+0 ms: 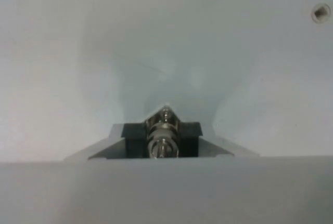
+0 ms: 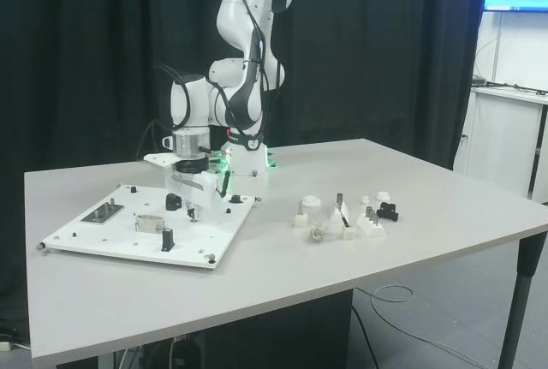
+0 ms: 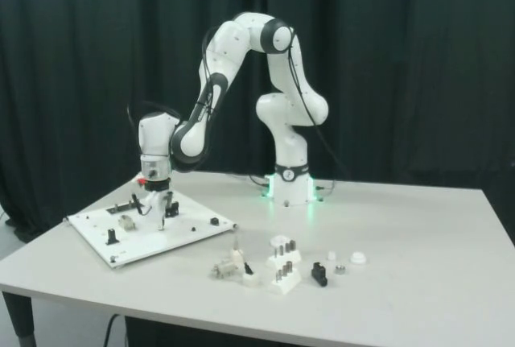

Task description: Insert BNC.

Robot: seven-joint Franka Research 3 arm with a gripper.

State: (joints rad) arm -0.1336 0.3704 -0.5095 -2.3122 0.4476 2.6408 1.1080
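The shiny metal BNC connector is pinched between the gripper fingers — held low over the white square board at the table's left side.

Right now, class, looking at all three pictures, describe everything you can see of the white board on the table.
The white board is a flat, thin square plate lying on the grey table, turned at an angle to the table's edges. Small black and metal fixtures stand on it, with dark fasteners at its corners. The gripper hangs low over it, holding a metal BNC connector; whether that touches the board is unclear.
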